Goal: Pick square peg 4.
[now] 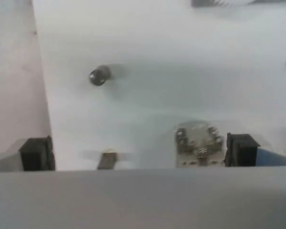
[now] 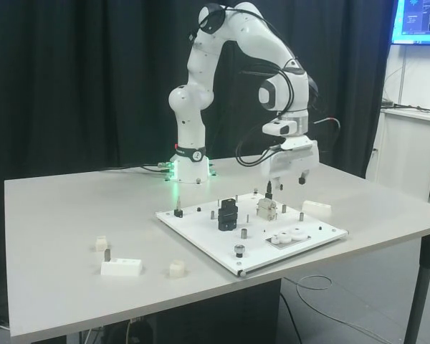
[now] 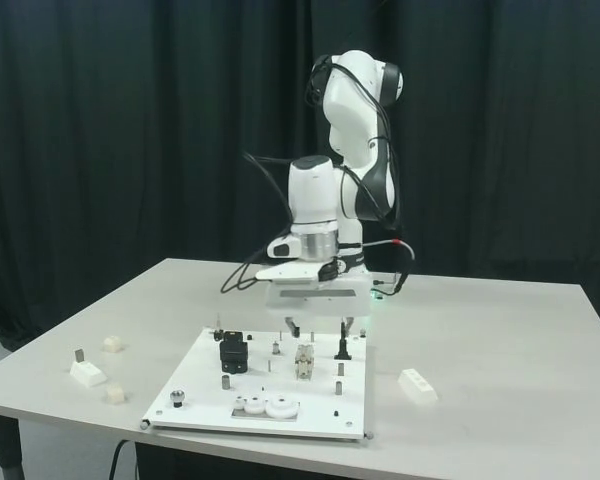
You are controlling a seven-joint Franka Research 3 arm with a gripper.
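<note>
Hovering: pincer point(image 2: 291, 182) wide, empty | above white board point(image 2: 201, 226) far edge

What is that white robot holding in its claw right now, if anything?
Nothing. The tool is open, its two black fingertips wide apart above the white board, with no peg or other part between them.

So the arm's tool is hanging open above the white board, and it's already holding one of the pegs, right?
Not quite. The tool does hang open above the white board, but it holds nothing: the wrist view shows its two black fingertips wide apart with only bare board between them.
</note>
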